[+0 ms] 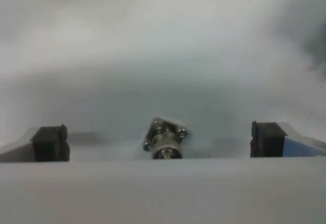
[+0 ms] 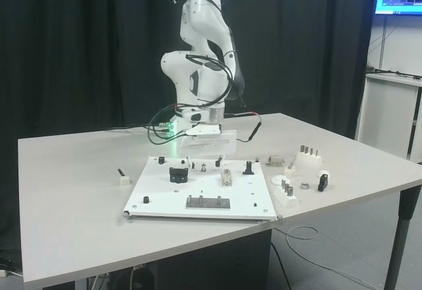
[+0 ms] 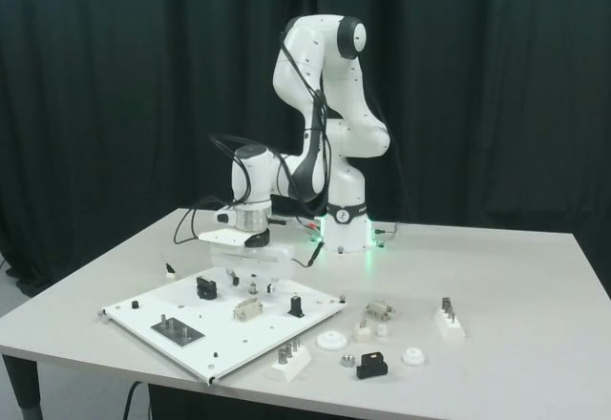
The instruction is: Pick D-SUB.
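My claw (image 1: 159,141) hangs spread and empty over a small metal threaded connector (image 1: 164,140); the D-SUB is not gripped, pick remains ahead.

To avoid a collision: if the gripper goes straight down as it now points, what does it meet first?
Probably the small metal connector standing between the fingertips of the gripper, on the white board; depth is unclear.

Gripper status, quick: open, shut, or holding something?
Gripper: open, holding nothing; its black fingertips stand wide apart on either side of a small metal connector on the white board.
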